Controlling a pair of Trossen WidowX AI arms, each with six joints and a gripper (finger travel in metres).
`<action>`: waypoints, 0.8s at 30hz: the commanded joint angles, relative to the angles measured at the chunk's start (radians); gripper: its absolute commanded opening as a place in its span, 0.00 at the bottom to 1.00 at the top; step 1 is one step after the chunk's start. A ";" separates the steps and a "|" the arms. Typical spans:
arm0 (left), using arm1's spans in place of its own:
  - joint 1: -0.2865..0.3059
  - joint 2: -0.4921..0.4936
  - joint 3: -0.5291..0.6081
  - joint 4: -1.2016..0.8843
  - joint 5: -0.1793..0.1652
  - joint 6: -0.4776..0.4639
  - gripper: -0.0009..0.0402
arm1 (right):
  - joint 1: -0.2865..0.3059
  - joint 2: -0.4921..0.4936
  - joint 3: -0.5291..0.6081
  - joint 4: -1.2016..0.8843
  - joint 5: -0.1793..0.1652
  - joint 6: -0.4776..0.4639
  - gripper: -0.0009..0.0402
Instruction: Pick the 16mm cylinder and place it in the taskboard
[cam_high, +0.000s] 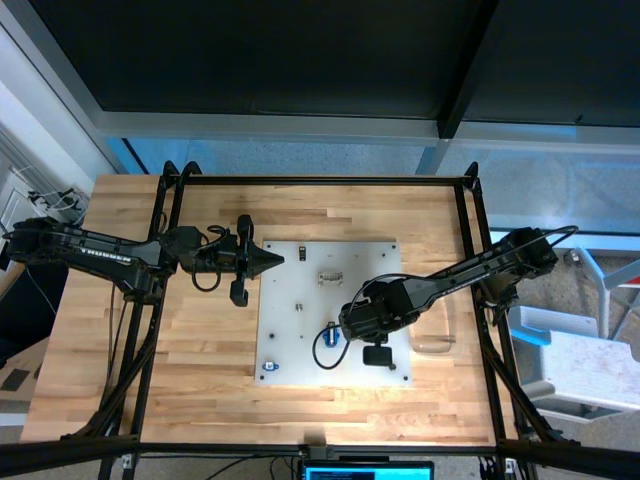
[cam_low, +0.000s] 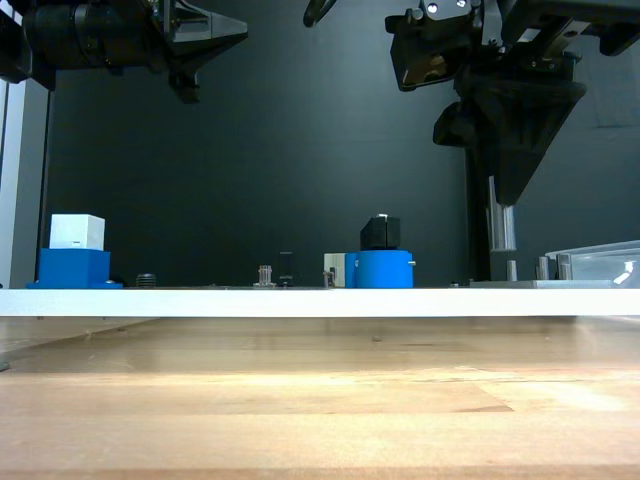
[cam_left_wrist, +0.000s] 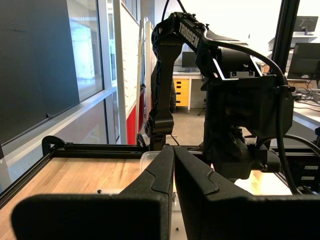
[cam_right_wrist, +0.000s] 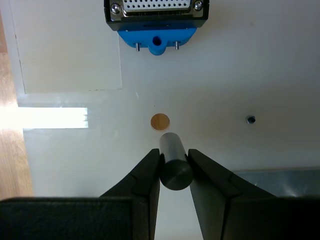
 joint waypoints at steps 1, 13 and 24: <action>0.000 0.000 0.000 0.000 0.000 0.000 0.02 | 0.000 0.003 0.000 0.009 -0.001 0.001 0.08; 0.000 0.000 0.000 0.000 0.000 0.000 0.02 | -0.001 0.035 0.005 0.039 -0.003 0.006 0.08; 0.000 0.000 0.000 0.000 0.000 0.000 0.02 | 0.000 0.054 0.005 0.043 -0.003 0.021 0.08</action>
